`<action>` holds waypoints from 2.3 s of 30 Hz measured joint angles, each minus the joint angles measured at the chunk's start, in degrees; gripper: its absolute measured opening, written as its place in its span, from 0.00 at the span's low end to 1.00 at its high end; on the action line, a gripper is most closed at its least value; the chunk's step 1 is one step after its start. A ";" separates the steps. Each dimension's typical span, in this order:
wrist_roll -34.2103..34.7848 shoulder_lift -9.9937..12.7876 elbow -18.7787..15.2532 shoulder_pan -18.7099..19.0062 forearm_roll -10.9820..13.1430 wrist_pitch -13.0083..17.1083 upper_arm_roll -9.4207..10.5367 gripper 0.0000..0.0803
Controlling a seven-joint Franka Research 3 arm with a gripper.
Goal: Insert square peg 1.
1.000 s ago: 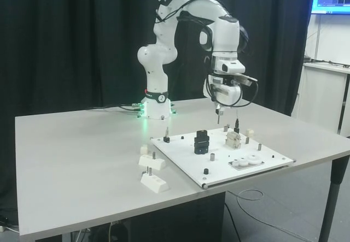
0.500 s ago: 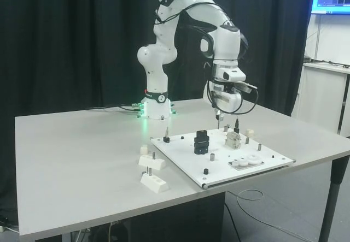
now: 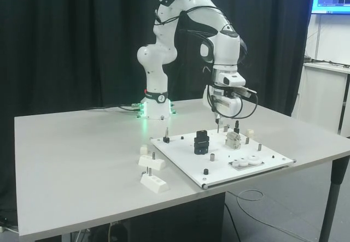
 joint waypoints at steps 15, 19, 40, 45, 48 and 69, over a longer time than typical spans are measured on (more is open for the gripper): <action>-3.49 0.00 -2.53 -0.03 -0.36 3.54 0.33 0.03; -3.49 0.01 -3.31 -0.13 -0.38 4.74 0.33 0.03; -3.42 1.97 -5.80 -0.18 -0.15 10.86 0.74 0.03; -3.41 2.45 -5.80 -0.18 0.22 11.57 1.05 0.03; -3.41 2.56 -5.80 -0.18 0.26 11.75 1.24 0.03; -2.99 3.56 -5.80 -0.38 0.73 13.51 2.02 0.03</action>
